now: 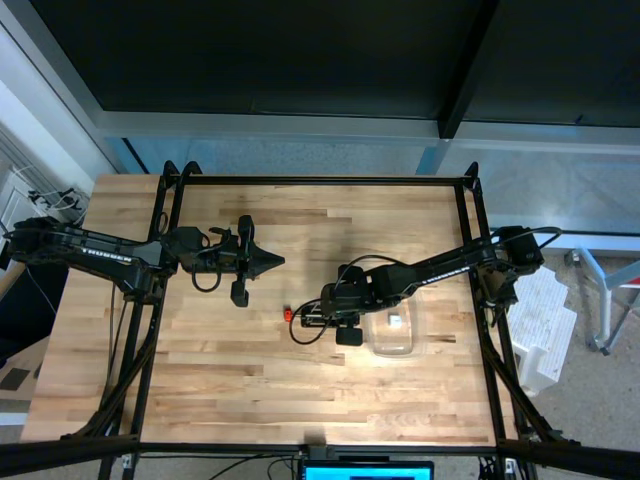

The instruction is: Pick the RCA connector and install on taskboard

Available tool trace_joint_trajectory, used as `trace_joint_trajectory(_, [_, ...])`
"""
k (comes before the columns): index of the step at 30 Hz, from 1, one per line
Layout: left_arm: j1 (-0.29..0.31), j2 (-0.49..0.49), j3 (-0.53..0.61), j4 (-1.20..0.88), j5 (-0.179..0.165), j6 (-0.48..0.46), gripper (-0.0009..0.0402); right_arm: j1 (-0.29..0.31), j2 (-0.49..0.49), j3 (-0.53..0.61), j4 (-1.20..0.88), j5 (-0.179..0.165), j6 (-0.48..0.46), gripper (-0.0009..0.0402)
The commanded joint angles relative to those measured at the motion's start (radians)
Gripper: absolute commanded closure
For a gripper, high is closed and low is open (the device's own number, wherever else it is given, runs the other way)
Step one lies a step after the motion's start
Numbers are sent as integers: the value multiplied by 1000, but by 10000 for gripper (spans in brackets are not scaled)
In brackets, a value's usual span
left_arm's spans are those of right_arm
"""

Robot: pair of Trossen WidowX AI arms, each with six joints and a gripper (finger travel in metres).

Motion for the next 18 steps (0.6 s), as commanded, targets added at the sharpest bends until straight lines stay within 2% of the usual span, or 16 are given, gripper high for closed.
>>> trace_joint_trajectory(1, [0,0,0,0,0,0,393,1,-21,5,-2,0,1,256])
trace_joint_trajectory(8, [0,0,0,0,0,0,393,1,-74,5,-27,-1,2,230])
trace_joint_trajectory(18, [0,0,0,0,0,0,393,1,-107,4,-58,-1,1,242])
